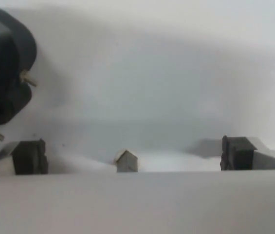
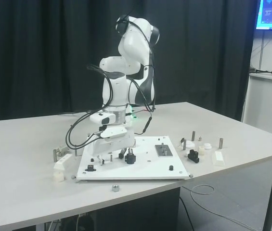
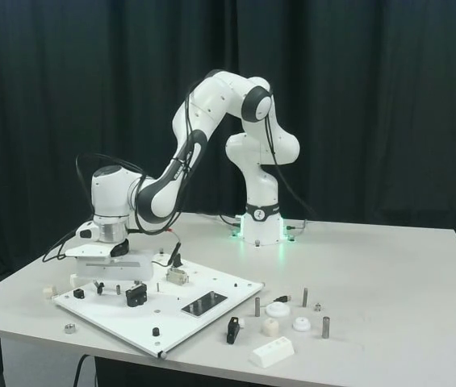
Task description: Remove square peg 2.
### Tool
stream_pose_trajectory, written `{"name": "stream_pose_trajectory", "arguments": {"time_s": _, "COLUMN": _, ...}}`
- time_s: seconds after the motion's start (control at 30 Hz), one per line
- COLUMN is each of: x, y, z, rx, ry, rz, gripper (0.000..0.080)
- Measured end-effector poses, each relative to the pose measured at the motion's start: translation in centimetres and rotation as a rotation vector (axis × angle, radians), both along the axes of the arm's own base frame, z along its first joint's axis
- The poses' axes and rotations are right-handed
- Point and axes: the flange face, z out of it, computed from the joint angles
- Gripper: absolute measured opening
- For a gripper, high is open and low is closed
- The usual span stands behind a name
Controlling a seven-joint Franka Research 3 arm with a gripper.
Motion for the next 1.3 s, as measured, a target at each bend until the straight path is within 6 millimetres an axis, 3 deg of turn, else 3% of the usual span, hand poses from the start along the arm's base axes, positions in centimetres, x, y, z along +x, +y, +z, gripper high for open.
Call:
{"name": "stream_pose_trajectory", "arguments": {"time_s": 0.6, "x": 0.36, "y": -0.66, "z": -0.12, "rx": 0.007, "ry": 0.025, "rz": 0.044, "gripper": 0.08}}
{"name": "stream_pose_trajectory", "arguments": {"time_s": 0.63, "x": 0.38, "y": -0.67, "z": -0.11, "rx": 0.008, "ry": 0.025, "rz": 0.046, "gripper": 0.052}}
{"name": "stream_pose_trajectory", "arguments": {"time_s": 0.8, "x": 0.52, "y": -0.69, "z": -0.08, "rx": 0.013, "ry": 0.028, "rz": 0.058, "gripper": 0.052}}
{"name": "stream_pose_trajectory", "arguments": {"time_s": 0.83, "x": 0.55, "y": -0.7, "z": -0.09, "rx": 0.014, "ry": 0.028, "rz": 0.06, "gripper": 0.0318}}
{"name": "stream_pose_trajectory", "arguments": {"time_s": 0.97, "x": 0.59, "y": -0.39, "z": -0.22, "rx": 0.032, "ry": 0.041, "rz": 0.063, "gripper": 0.0318}}
{"name": "stream_pose_trajectory", "arguments": {"time_s": 1.0, "x": 0.61, "y": -0.29, "z": -0.24, "rx": 0.036, "ry": 0.044, "rz": 0.064, "gripper": 0.0131}}
{"name": "stream_pose_trajectory", "arguments": {"time_s": 1.3, "x": 0.62, "y": -0.23, "z": -0.24, "rx": 0.041, "ry": 0.048, "rz": 0.065, "gripper": 0.0094}}
